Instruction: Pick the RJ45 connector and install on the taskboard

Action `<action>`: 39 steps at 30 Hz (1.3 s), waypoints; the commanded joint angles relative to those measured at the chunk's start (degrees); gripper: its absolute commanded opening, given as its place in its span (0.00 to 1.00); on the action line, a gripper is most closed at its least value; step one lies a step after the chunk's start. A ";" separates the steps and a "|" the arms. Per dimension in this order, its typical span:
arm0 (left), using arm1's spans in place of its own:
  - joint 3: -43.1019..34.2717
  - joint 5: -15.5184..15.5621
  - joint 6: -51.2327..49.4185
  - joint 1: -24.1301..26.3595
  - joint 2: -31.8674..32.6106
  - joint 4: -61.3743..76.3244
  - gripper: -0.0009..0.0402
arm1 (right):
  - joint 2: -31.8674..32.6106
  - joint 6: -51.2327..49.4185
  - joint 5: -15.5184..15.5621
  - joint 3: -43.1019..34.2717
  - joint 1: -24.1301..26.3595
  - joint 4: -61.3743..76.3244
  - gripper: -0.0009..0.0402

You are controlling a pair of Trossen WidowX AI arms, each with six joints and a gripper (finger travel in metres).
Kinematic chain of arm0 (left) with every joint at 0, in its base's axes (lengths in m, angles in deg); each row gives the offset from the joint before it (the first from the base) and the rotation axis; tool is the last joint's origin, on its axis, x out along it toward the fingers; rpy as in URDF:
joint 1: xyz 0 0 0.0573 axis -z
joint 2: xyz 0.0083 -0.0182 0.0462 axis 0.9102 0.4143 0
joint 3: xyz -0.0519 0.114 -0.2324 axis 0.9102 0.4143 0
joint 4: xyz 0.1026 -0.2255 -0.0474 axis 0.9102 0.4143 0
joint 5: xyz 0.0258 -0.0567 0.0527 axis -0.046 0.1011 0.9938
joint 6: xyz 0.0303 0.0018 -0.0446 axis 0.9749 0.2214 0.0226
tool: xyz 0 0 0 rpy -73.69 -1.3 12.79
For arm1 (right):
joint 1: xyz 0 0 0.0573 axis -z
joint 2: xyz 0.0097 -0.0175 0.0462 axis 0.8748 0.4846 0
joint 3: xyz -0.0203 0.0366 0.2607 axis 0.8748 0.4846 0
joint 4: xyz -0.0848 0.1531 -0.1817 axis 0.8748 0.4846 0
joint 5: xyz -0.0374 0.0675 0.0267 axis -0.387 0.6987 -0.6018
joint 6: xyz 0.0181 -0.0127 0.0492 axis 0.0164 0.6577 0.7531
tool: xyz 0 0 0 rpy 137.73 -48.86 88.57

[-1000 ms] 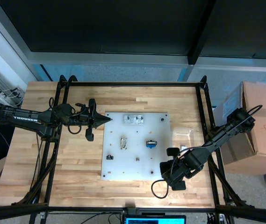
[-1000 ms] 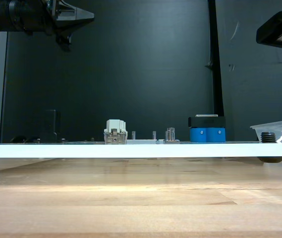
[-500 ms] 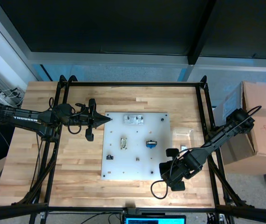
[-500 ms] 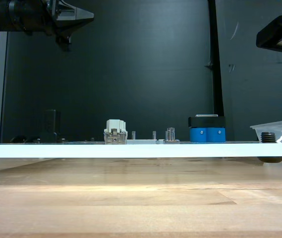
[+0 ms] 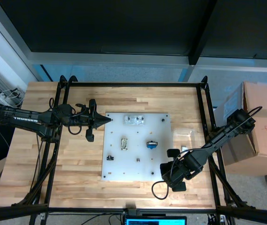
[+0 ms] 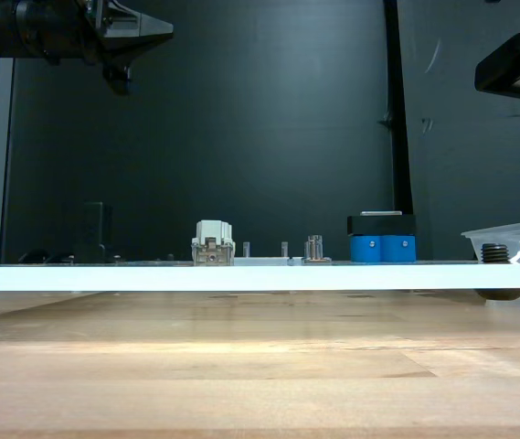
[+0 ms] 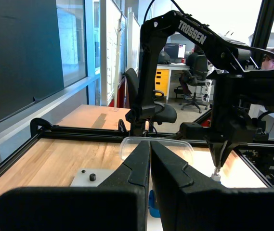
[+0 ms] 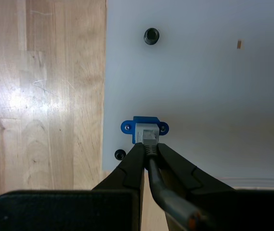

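Between the fingers of my right gripper (image 8: 149, 147) sits the RJ45 connector (image 8: 150, 135), pinched tight at its back end, with the black cable (image 8: 168, 199) running back along the jaws. So it's held, not seated. From table level that gripper hangs high above the task board (image 8: 199, 96), well clear of everything on it. Just past the plug's nose I can see the blue socket (image 8: 127, 127) on the board. It looks roughly lined up, but the plug hides the opening, so I can't tell how true that is.

My guess at what could bite me:
- The grip is narrow and far back, so the plug could pivot when its nose meets the socket rim.
- The cable behind the jaws could drag and twist it off line on the way down.
- If I drop while slightly off-centre, it'll jam on the blue housing instead of sliding in.

Further out, the board is plain smooth white with a couple of dark screw holes, lying on a pale wood-plank table (image 8: 55, 96). Off to the outer side of my right jaws there's a clear tray (image 5: 183, 133). Across the board, my left gripper (image 7: 150, 154) is pressed shut on nothing, up high just off the board's edge with its tips aimed back over it. A black frame (image 5: 133, 85) rings the table, a cardboard box (image 5: 262, 126) sits beyond my right arm, and behind all that is an office with chairs (image 7: 163, 113) and big windows.
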 commanded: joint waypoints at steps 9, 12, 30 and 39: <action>0.00 0.00 0.00 0.00 0.02 0.00 0.02 | -0.11 0.02 -0.17 0.09 0.00 0.09 0.02; 0.00 0.00 0.02 0.00 0.02 0.00 0.02 | -0.11 0.07 -0.13 1.05 -0.02 -1.70 0.02; 0.00 -0.02 0.02 0.00 0.02 -0.02 0.02 | 0.74 0.74 0.33 3.96 0.00 -4.22 0.02; 0.00 0.00 0.02 0.00 0.02 0.00 0.02 | -0.09 1.42 0.26 3.87 -0.04 -4.04 0.08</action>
